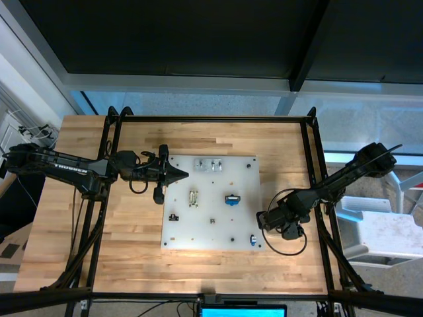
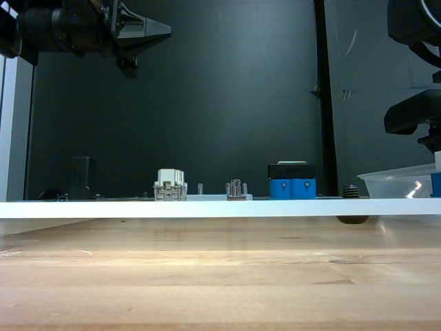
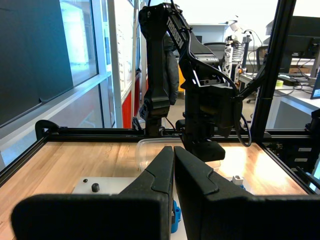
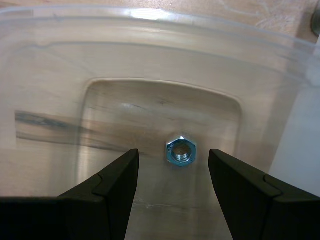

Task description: Pick the M12 fastener and fasten on the M12 threads

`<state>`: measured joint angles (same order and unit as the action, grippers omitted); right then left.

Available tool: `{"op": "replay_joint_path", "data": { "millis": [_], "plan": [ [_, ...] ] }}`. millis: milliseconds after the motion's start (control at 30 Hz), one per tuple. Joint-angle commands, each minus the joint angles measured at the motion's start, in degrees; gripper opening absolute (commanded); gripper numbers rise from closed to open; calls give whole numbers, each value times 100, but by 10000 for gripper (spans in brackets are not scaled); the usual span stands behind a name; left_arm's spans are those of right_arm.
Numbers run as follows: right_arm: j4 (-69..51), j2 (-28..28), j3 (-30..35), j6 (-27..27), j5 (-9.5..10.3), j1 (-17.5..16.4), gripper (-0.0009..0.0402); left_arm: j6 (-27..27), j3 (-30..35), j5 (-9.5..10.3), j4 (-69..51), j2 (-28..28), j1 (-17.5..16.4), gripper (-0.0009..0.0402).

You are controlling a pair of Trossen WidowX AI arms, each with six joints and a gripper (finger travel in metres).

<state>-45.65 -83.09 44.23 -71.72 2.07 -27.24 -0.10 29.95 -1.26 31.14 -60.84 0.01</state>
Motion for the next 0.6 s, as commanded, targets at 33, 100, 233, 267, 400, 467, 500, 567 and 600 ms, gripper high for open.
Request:
{"op": "replay_joint_path", "data": {
  "millis": [33,100,233,267,400,467,500,567,600],
  "plan": [
    [37,2,-17,9,-7,15,194,0,0,0,2,-2,0,0],
    [55,-48,-15,7,-4,17,194,0,0,0,2,-2,-2,0],
    [203,-173,-17,9,61,26,194,0,0,0,2,-2,-2,0],
    [229,-181,-20,7,59,26,194,0,0,0,2,-2,-2,0],
    [286,-251,-33,-79,57,31,194,0,0,0,2,-2,0,0],
    [310,-264,-50,-79,57,52,194,0,0,0,2,-2,-2,0],
    [332,-269,-63,-79,57,55,194,0,0,0,2,-2,0,0],
    [337,-286,-70,-79,57,66,194,0,0,0,2,-2,-2,0],
    [337,-286,-74,-79,55,76,194,0,0,0,2,-2,0,0]
  ]
}}
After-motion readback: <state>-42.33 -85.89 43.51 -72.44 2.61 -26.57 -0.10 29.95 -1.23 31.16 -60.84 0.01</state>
